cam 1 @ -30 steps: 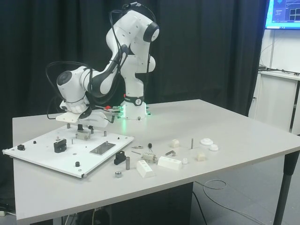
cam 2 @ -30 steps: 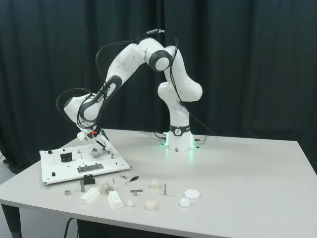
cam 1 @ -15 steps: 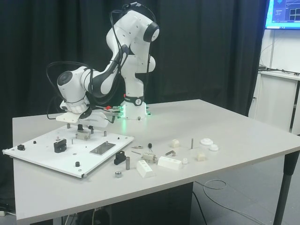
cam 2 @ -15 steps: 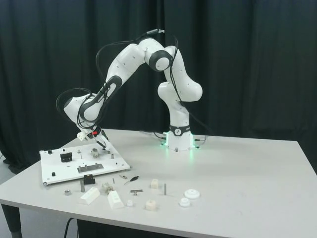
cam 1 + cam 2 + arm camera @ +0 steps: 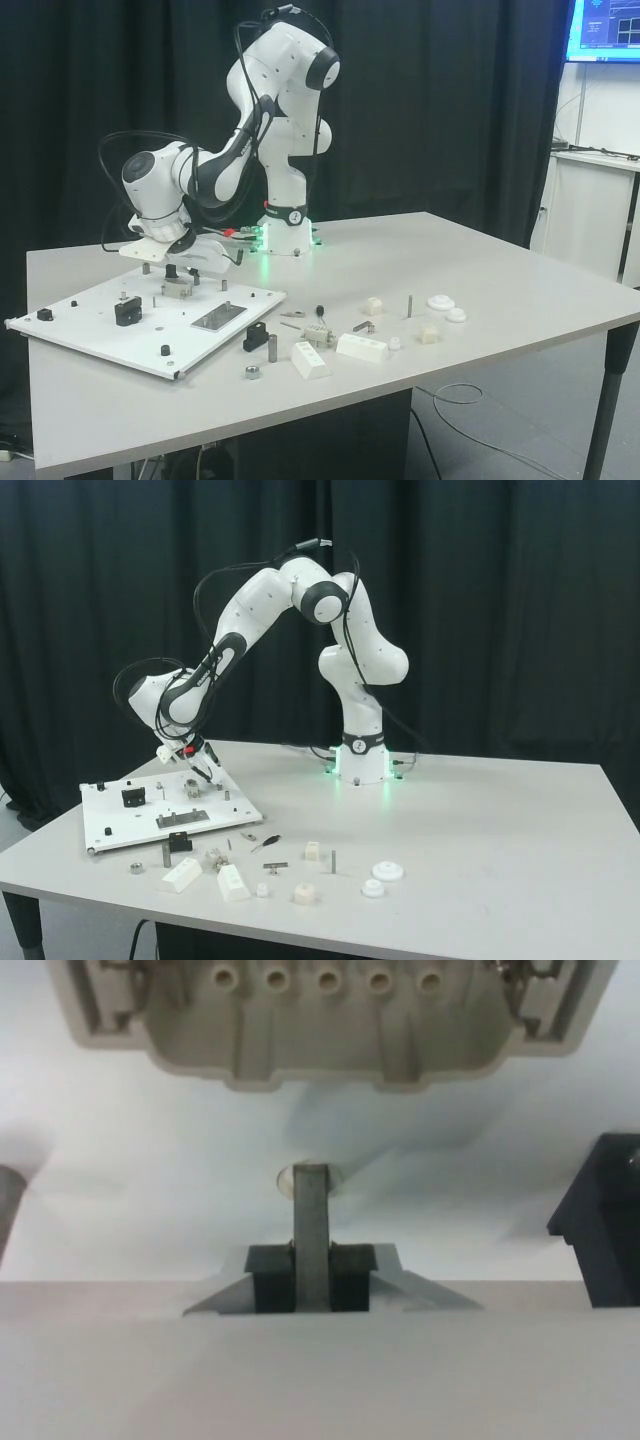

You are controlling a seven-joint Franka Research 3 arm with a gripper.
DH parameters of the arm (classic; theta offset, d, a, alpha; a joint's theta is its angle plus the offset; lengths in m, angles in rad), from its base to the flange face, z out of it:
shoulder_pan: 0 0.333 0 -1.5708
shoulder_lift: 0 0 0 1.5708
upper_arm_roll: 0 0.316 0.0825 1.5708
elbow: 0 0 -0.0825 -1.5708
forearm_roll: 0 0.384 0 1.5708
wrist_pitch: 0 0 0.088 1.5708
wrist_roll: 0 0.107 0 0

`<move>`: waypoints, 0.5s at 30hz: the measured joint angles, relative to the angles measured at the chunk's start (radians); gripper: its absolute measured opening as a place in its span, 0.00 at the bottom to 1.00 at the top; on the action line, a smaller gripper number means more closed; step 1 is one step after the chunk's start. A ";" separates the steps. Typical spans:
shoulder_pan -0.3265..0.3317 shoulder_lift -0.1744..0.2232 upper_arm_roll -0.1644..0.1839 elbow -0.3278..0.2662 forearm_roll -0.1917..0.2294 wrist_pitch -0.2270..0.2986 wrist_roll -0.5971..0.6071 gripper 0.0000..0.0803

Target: Remove square peg 3.

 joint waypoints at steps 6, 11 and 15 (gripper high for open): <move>0.000 -0.001 -0.001 0.001 0.000 -0.004 0.011 0.09; -0.003 -0.002 -0.003 0.008 0.000 -0.019 0.012 0.09; -0.008 -0.003 -0.007 0.023 0.000 -0.044 0.012 0.09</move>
